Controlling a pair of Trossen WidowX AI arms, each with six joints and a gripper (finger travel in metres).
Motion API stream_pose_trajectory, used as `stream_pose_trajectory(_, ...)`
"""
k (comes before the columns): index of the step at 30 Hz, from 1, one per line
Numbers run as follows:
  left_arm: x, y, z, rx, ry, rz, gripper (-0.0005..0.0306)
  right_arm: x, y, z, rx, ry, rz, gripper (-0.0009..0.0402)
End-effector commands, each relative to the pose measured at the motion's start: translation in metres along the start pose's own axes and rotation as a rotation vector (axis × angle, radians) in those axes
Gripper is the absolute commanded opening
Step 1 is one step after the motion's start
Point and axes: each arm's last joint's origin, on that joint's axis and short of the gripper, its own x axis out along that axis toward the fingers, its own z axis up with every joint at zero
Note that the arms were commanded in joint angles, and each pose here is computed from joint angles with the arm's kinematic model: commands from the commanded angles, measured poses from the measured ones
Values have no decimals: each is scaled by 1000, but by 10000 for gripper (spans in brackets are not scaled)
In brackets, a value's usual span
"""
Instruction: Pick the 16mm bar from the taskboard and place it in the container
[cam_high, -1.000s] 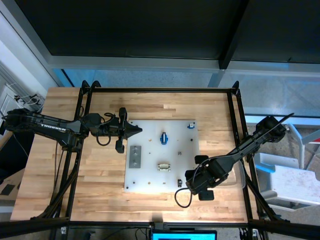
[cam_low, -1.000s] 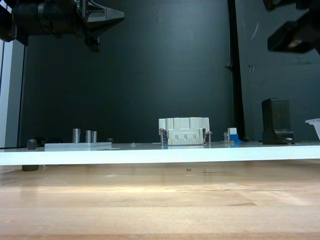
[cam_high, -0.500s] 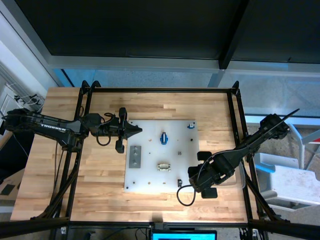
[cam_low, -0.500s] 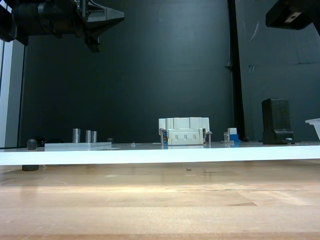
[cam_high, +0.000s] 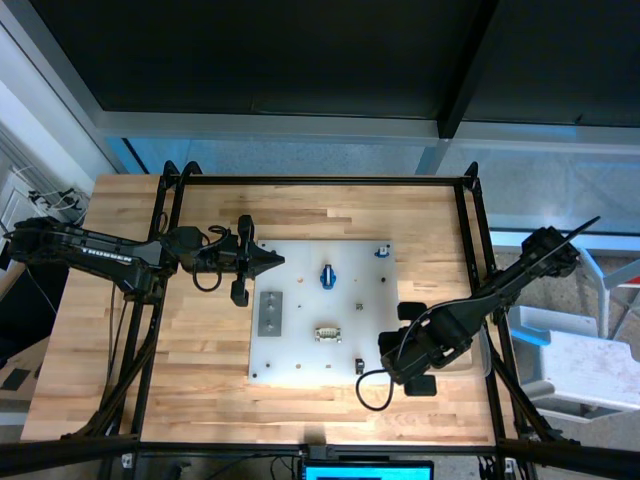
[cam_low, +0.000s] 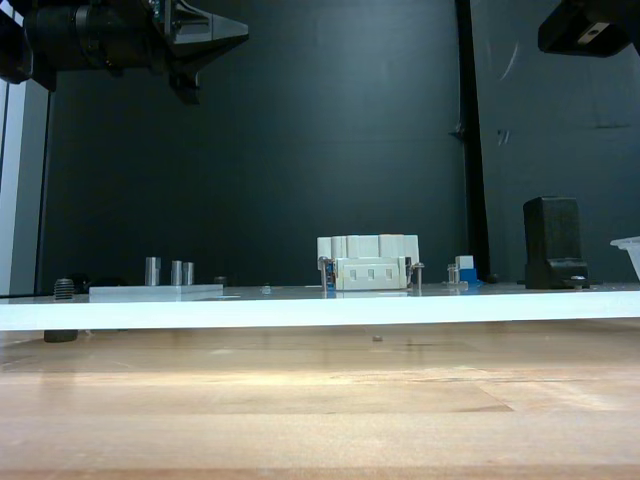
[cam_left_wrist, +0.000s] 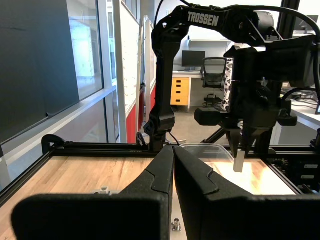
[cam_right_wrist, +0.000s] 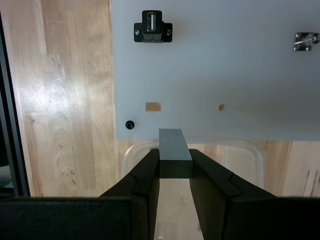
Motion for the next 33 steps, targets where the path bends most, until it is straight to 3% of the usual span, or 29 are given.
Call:
stream_pose_trajectory(1, 0, 0, 0, 0, 0, 0, 0, 1, -2, -6, 14, 5, -3, 13)
stream_pose_trajectory(33, 0, 0, 0, 0, 0, 0, 0, 13, -24, -87, 98, 56, -25, 13)
